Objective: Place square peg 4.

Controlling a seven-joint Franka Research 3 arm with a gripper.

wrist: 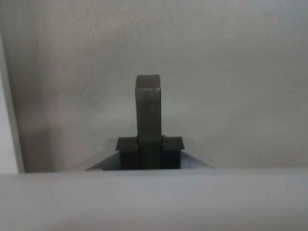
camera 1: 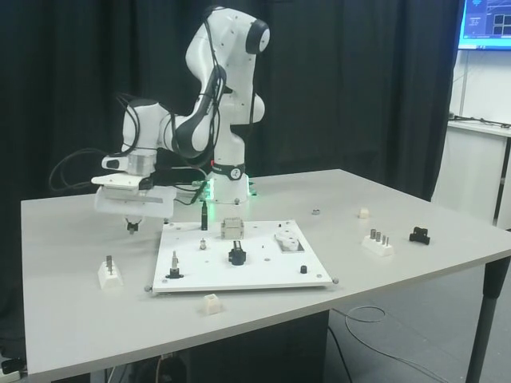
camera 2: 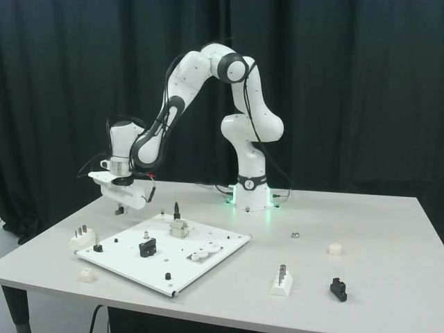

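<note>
Gripping peg (wrist: 148,113) between closed fingers (wrist: 126,150), gripper (camera 1: 132,227) hovering left of centre in both room views, just off board (camera 1: 239,267) edge. Carrying apparently done; seemingly still needing moving over board, aligning, lowering into hole, releasing.

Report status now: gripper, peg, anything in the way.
Gripper shut on square peg. Held above bare grey table, beside white board. Nothing in the way.
</note>
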